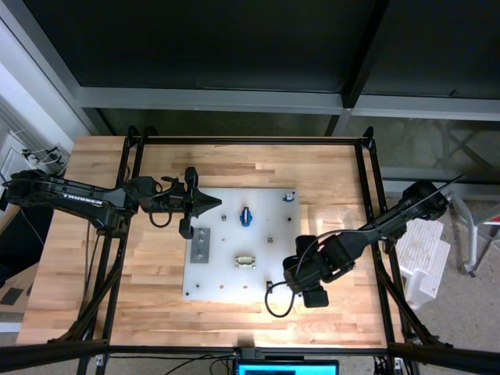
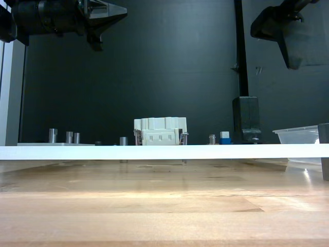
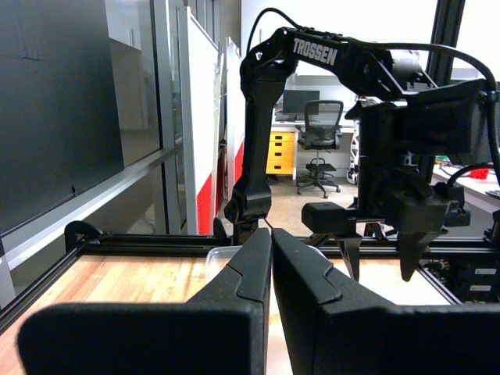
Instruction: Remove the 16mm bar from the taskboard and place in the container
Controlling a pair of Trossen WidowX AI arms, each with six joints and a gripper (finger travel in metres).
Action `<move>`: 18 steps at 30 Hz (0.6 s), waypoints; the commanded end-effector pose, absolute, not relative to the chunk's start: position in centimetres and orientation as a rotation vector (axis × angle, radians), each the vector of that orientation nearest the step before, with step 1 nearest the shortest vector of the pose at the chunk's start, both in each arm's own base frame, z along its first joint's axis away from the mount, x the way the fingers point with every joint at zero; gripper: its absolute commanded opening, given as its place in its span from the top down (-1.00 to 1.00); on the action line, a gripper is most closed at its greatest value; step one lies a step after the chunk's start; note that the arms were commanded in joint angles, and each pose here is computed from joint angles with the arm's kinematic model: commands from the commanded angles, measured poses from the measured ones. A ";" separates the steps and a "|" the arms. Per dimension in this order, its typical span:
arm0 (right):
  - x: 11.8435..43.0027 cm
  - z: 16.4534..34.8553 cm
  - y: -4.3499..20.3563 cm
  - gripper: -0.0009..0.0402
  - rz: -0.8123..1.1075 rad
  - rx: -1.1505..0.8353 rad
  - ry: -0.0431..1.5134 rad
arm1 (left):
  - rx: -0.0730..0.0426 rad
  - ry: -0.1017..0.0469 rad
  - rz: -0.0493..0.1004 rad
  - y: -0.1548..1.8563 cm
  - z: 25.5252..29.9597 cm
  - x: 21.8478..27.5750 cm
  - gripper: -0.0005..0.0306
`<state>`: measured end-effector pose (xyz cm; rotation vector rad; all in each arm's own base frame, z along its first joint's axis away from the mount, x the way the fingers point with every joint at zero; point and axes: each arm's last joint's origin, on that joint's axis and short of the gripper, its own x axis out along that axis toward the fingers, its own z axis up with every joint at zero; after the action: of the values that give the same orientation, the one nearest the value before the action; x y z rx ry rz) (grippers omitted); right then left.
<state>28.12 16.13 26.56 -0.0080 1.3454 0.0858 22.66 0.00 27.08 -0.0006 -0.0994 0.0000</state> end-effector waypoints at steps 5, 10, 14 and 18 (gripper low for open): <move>28.8 25.2 16.7 -0.59 0.026 0.042 1.372 | -0.001 -0.099 0.000 0.00 27.07 22.67 0.97; 29.5 24.2 17.1 -0.59 0.015 0.058 1.368 | -0.001 -0.099 0.000 0.00 27.07 22.67 0.96; 30.0 23.4 17.4 -0.59 -0.004 0.054 1.365 | -0.001 -0.099 0.000 0.00 27.08 22.67 0.97; 30.1 23.2 17.5 -0.56 -0.036 0.073 1.354 | -0.001 -0.098 0.000 0.00 27.07 22.67 0.97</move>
<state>30.05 17.42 23.36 0.0679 1.3582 -0.0223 22.66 0.00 27.08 -0.0006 -0.0994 0.0004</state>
